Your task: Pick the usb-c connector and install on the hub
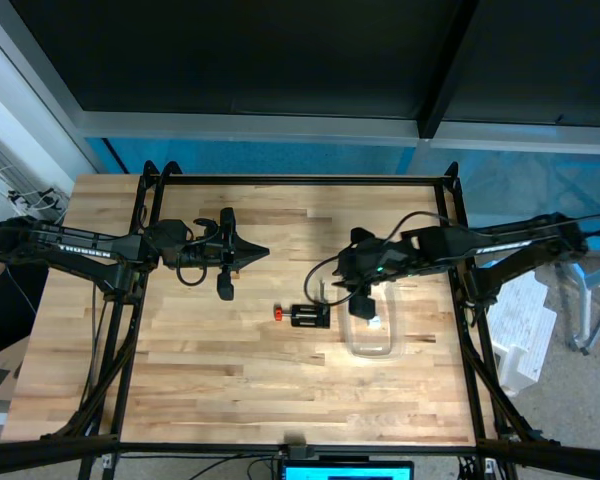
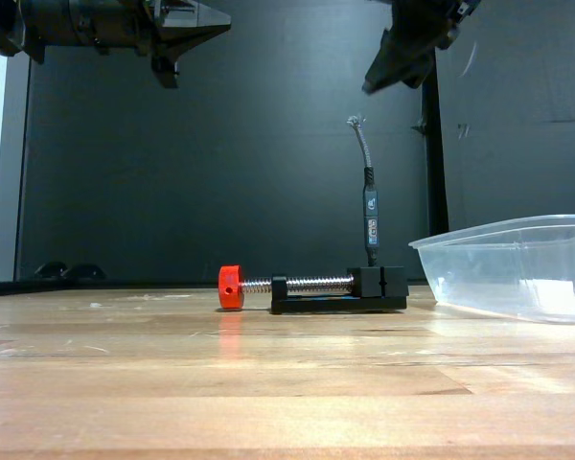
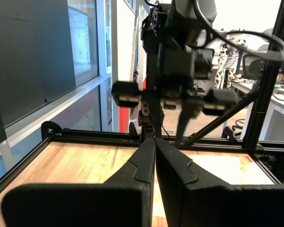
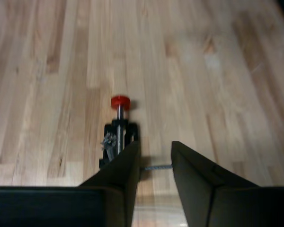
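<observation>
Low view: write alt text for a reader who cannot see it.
A small black hub with an orange-red knob sits on the wooden table, a short cable rising from it, beside a clear tray. The left gripper and right gripper hang above it.

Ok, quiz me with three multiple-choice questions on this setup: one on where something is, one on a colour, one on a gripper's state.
1. Relative to the hub, the clear tray sits: A) left B) right C) on top.
2. The hub's knob is: A) blue B) green C) orange-red.
3. The left gripper, raised on the left side, is: A) shut, empty B) open C) holding the hub.

B: the high view shows the tray by the hub's right end.
C: the knob is plainly orange-red.
A: its fingers meet on nothing, while the right gripper hangs open above the hub's tray-side end.
</observation>
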